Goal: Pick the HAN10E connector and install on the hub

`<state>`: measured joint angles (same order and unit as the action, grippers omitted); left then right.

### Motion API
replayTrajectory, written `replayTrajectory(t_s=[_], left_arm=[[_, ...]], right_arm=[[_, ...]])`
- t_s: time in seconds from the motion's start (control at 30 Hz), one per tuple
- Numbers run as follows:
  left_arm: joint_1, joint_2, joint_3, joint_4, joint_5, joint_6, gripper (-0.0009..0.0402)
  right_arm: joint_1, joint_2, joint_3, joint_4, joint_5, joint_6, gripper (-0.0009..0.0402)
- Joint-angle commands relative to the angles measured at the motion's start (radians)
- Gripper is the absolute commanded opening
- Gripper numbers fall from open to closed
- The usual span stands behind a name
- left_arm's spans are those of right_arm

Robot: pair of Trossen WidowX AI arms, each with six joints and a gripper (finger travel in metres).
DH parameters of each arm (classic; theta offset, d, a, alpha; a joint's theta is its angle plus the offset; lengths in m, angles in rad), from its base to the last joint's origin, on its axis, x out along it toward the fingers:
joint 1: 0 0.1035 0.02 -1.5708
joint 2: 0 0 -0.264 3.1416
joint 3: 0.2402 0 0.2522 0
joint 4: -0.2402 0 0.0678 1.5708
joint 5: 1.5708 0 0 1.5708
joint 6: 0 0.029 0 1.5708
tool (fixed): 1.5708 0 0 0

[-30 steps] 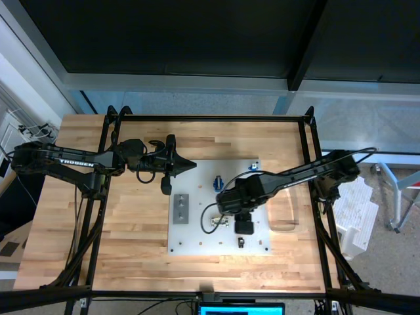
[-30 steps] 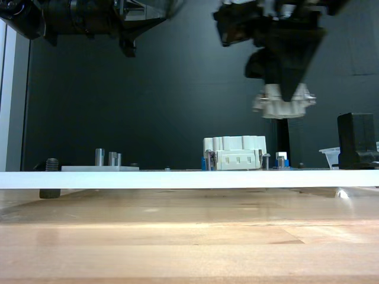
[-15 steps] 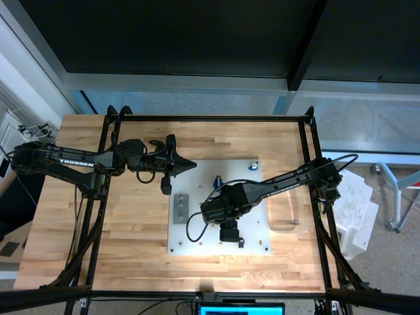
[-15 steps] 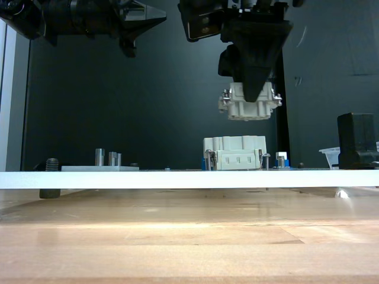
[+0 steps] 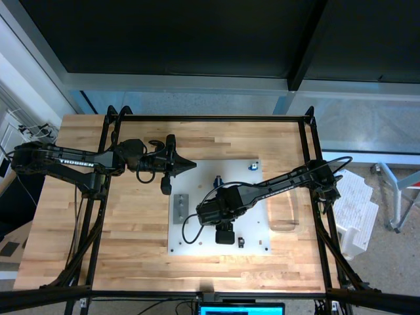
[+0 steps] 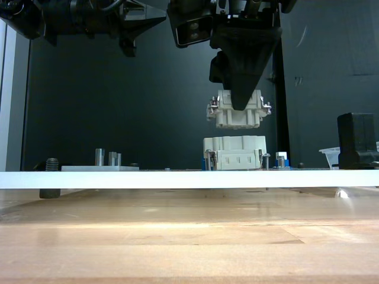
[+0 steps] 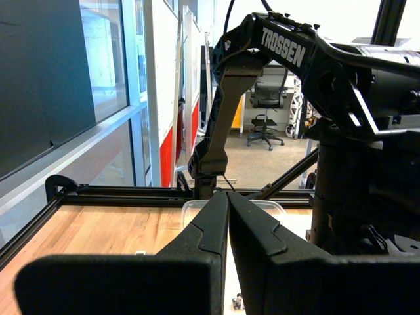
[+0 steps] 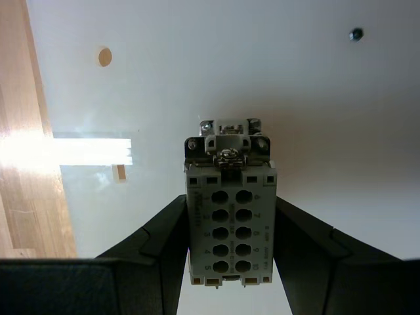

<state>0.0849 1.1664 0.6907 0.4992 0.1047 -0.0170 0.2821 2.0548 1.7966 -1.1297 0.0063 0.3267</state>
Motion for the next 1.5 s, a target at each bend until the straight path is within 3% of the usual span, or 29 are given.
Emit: replayTrajectory(t_s=[0.03,0.43,1.5], left_arm=[[0.0,0.0,0.0,0.0,0.0,0.0,0.0],[0.0,0.0,0.0,0.0,0.0,0.0,0.0],[0.0,0.0,0.0,0.0,0.0,0.0,0.0]], right_arm=[[-0.001,0.002,0.004,0.0,0.002,-0.002,0.0],[-0.001,0.002,0.005,0.0,0.026,-0.004,0.0],[0.0,0.0,0.017,-0.01,0.019,-0.022,0.0]])
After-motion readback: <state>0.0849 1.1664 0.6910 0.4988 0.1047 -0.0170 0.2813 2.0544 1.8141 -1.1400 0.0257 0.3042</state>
